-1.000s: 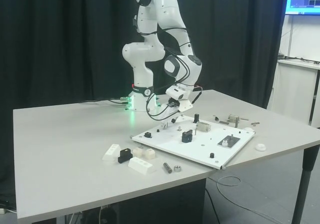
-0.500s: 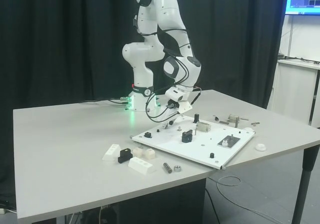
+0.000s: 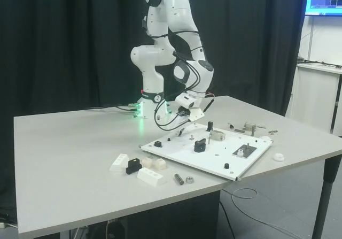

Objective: Remove round peg 1.

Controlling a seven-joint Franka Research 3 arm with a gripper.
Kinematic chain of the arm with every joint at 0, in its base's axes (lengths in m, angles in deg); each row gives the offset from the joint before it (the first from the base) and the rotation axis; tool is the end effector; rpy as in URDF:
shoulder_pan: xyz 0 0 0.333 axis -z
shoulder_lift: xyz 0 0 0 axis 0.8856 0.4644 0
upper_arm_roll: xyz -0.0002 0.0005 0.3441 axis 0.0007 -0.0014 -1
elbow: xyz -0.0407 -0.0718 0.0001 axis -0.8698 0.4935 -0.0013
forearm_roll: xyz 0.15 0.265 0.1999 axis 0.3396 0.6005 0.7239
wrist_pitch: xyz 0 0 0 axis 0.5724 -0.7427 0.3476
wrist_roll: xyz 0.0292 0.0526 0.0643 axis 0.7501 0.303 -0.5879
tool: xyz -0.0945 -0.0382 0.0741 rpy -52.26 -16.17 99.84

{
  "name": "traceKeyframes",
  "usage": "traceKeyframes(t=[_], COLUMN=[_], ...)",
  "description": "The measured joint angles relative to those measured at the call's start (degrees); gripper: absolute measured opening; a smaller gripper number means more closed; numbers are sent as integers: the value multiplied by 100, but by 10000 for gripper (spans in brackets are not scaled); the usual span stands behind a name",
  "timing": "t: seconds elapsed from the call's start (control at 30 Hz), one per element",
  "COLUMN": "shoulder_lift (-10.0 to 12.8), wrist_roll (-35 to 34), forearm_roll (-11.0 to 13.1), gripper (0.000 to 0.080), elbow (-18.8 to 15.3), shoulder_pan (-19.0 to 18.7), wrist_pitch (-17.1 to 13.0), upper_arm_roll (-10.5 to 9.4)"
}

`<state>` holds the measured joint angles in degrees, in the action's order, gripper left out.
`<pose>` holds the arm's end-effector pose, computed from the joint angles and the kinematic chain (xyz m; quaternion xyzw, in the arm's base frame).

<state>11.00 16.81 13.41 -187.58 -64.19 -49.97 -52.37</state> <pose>0.4221 -0.0276 0.2246 0.9769 -0.1411 -0.1131 0.1137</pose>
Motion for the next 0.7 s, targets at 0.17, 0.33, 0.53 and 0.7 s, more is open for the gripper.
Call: traceKeyframes(t=[0.17,0.33,0.53,0.7], shoulder_lift=[0,0,-4,-33], wrist_roll=[0,0,0,0], forearm_roll=[0,0,0,0], gripper=[64,29,29,29], elbow=[0,0,-1,-1], shoulder_pan=[0,0,0,-2], wrist_pitch=[-2,-2,0,38], upper_arm_roll=[2,2,2,1])
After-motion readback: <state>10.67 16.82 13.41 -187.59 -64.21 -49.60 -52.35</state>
